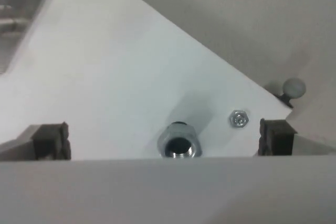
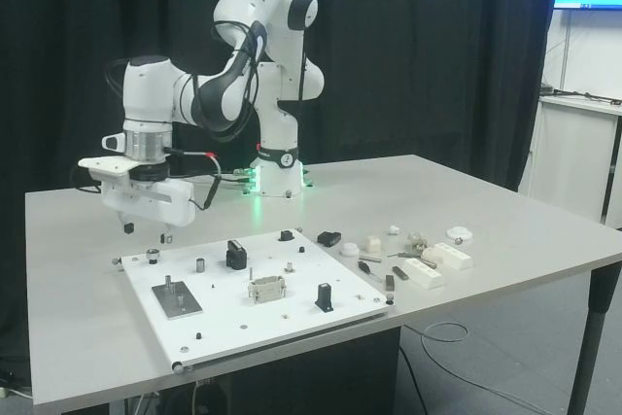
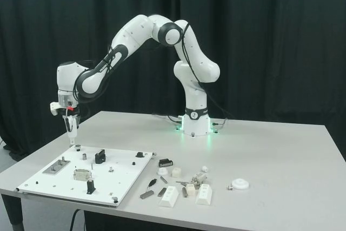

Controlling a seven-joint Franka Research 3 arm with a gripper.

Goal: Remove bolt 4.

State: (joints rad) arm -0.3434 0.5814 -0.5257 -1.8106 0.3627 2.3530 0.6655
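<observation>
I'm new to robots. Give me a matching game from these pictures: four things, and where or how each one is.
Things:
1. gripper
2. bolt
3. white board
4. arm's base

States:
A. lies flat on the grey table
B. open, above the board's corner
C. lit green
D. stands on the board, under the gripper

Pairs: 1-B, 2-D, 3-A, 4-C

The board [image 1: 121, 77] looks like smooth matt white plastic. Standing on it, the bolt [image 1: 179, 142] is bright, glossy metal (threads glint inside its hollow head), and just beside it a small nut [image 1: 239, 119] shines likewise. The fingertips [image 1: 275, 136] wear ribbed black rubbery pads.
</observation>
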